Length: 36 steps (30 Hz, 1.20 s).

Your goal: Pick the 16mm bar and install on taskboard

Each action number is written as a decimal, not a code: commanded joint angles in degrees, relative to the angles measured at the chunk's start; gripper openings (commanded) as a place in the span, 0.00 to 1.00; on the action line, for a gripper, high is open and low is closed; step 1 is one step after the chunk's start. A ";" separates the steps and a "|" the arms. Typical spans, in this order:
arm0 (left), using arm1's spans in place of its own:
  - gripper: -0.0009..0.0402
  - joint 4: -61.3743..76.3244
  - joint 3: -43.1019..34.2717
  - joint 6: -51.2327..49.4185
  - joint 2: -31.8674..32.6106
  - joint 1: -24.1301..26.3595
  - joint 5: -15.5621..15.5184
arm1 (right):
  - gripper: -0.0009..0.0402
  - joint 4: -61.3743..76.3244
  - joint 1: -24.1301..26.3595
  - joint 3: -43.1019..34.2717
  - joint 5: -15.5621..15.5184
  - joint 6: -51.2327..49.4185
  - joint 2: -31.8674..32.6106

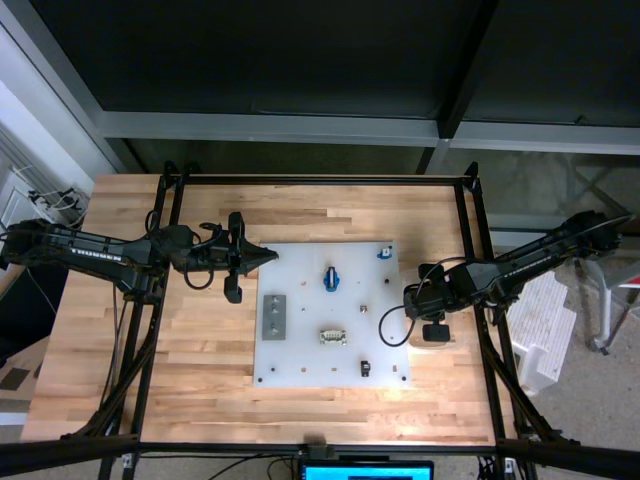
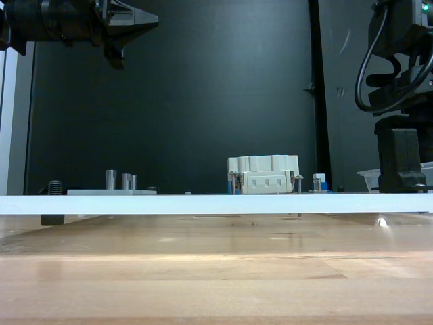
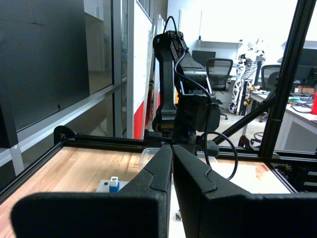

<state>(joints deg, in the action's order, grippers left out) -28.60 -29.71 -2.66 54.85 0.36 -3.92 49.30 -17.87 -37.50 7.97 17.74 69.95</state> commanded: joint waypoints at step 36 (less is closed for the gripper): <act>0.02 -0.02 -0.02 0.00 0.00 -0.02 0.02 | 0.04 -0.52 -0.68 -4.31 -4.57 6.47 -0.85</act>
<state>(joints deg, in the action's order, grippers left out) -28.60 -29.71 -2.66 54.85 0.36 -3.92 48.66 -18.46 -41.60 3.38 24.18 69.06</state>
